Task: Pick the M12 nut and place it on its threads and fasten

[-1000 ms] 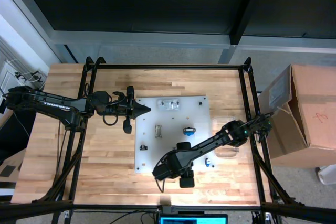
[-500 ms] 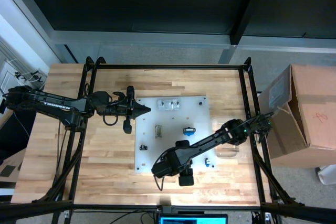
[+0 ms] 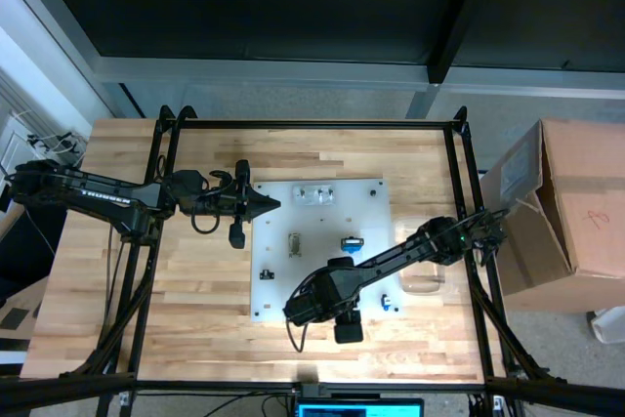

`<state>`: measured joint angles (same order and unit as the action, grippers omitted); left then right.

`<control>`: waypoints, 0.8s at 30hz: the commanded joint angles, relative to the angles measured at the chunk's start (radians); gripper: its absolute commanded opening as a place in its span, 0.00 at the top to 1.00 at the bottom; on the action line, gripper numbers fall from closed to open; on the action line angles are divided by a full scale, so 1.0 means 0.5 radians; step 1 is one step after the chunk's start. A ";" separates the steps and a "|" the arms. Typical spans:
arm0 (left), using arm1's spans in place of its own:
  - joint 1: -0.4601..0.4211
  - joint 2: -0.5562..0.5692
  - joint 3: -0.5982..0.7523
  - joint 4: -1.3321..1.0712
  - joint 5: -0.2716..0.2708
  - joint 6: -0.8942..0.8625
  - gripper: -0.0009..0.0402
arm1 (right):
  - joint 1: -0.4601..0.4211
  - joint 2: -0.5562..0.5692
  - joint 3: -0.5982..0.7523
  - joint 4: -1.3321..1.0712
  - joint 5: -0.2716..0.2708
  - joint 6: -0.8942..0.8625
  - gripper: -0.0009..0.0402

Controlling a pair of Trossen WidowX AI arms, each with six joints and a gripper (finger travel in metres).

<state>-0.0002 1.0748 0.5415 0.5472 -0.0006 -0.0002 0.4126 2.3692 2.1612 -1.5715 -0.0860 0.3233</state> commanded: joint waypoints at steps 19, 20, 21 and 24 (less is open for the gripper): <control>0.000 0.001 0.000 0.000 0.001 0.000 0.98 | -0.027 0.111 -0.070 -0.011 -0.042 -0.035 0.54; 0.000 0.001 0.000 0.000 0.001 0.000 0.98 | -0.027 0.111 -0.075 -0.012 -0.042 -0.034 0.55; 0.000 0.001 0.000 0.000 0.001 0.000 0.98 | -0.027 0.108 -0.077 -0.012 -0.041 -0.028 0.56; 0.000 0.001 0.000 -0.001 0.001 0.000 0.98 | -0.027 0.108 -0.077 -0.014 -0.048 -0.014 0.62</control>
